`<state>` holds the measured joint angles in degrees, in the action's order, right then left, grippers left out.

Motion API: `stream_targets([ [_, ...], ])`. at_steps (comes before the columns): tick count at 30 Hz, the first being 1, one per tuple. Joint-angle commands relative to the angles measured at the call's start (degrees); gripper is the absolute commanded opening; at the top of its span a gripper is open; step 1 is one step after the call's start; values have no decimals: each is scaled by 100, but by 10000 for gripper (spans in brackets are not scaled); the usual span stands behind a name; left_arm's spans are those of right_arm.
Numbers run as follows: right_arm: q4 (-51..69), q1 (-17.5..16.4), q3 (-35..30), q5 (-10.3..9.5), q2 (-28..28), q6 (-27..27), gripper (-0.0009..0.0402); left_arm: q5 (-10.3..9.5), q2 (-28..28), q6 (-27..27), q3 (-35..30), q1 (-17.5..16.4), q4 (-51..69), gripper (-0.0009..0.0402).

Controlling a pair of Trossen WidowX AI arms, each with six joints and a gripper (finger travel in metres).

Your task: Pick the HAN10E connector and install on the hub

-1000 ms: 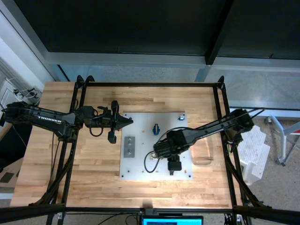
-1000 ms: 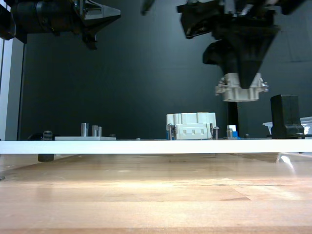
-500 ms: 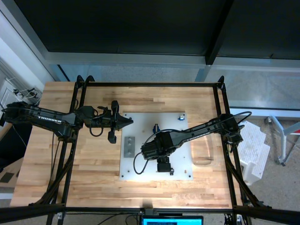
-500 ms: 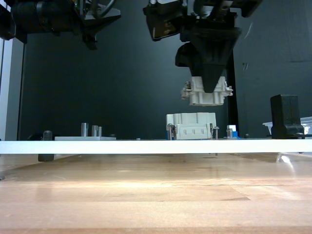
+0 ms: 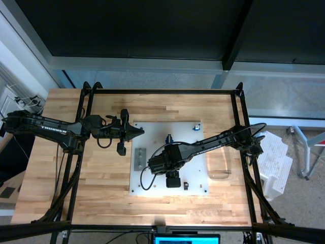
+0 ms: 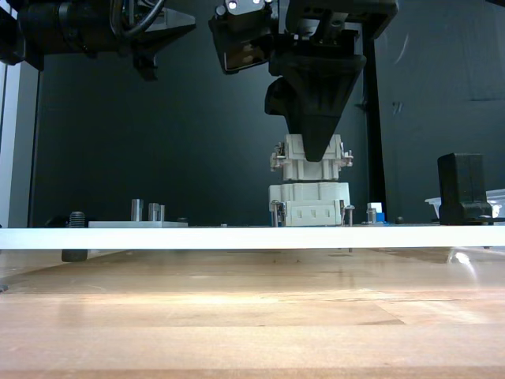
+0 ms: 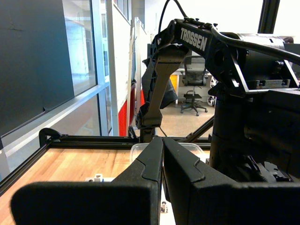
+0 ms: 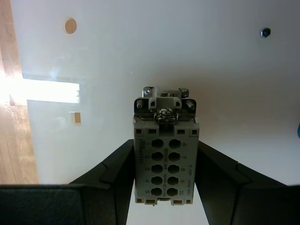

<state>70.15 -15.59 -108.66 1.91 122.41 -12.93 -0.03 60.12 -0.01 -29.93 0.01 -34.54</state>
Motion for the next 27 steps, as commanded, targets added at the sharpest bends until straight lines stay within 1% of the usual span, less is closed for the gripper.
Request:
stream_targets([
  [1,-26,-2,55,7,2,-4,28,0,0,0,-2,0,0,0],
  [12,-83,72,76,4,0,17,28,0,0,0,-2,0,0,0],
  [27,-101,57,87,-15,0,15,28,0,0,0,-2,0,0,0],
])
